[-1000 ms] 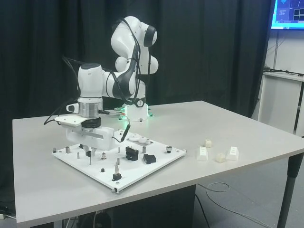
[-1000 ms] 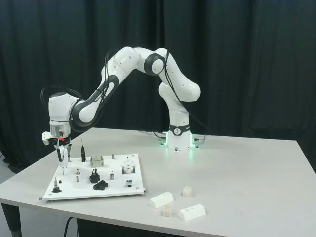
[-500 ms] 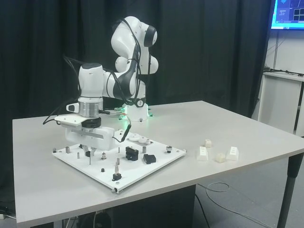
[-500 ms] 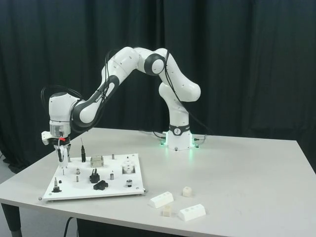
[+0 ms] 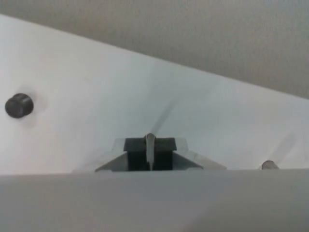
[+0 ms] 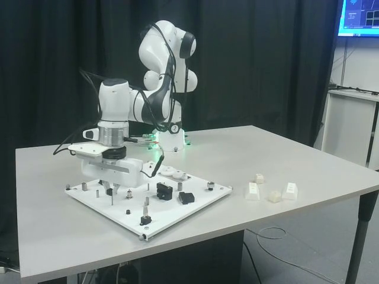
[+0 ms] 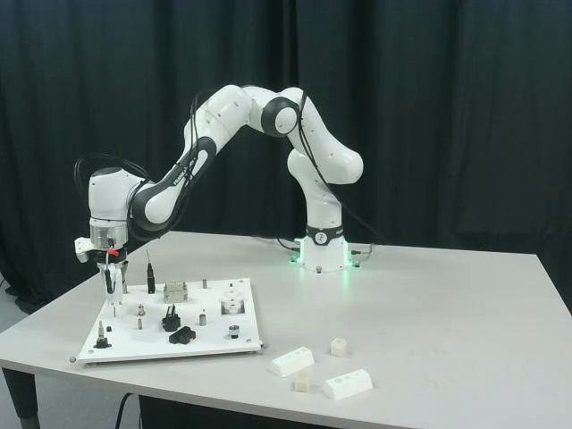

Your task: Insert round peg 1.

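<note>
Robotics lab indicated. White arm (image 7: 241,134) bolted on grey surface (image 7: 429,304), black curtains (image 7: 447,107) hung behind arm. White test board (image 6: 148,201) with small fixtures laid near arm base. Wall screen (image 6: 358,18) seen beside curtains. Loose cable (image 6: 278,236) hung below surface edge.

Even bright room light, soft shadows under the white board (image 6: 177,207), wrist view blurred close up

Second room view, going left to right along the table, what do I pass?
Gripper over the flat white assembly board → green-lit white robot base → long white block nearest the table's front edge.
</note>
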`<state>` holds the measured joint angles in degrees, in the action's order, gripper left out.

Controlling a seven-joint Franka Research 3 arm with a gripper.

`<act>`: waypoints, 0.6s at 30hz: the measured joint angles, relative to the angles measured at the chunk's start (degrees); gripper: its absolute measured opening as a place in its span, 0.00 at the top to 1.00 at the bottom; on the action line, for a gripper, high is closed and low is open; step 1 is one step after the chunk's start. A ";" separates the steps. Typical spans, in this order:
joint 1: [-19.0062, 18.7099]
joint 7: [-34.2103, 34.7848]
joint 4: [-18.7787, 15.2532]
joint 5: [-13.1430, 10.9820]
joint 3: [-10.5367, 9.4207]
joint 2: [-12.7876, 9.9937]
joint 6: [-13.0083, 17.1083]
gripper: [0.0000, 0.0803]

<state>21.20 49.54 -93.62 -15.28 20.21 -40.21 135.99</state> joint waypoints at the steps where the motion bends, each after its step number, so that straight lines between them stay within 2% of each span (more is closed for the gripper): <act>1: -0.01 0.00 0.00 0.01 0.00 -0.01 0.03 0.96; 12: -0.17 0.00 -0.03 1.15 0.05 -0.20 1.08 0.96; 13: -0.20 0.00 -0.04 1.27 0.06 -0.21 1.22 0.69; 18: -0.47 0.00 -0.08 1.46 0.36 -0.29 1.72 0.69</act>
<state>20.74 49.54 -93.70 -13.82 20.58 -40.50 137.71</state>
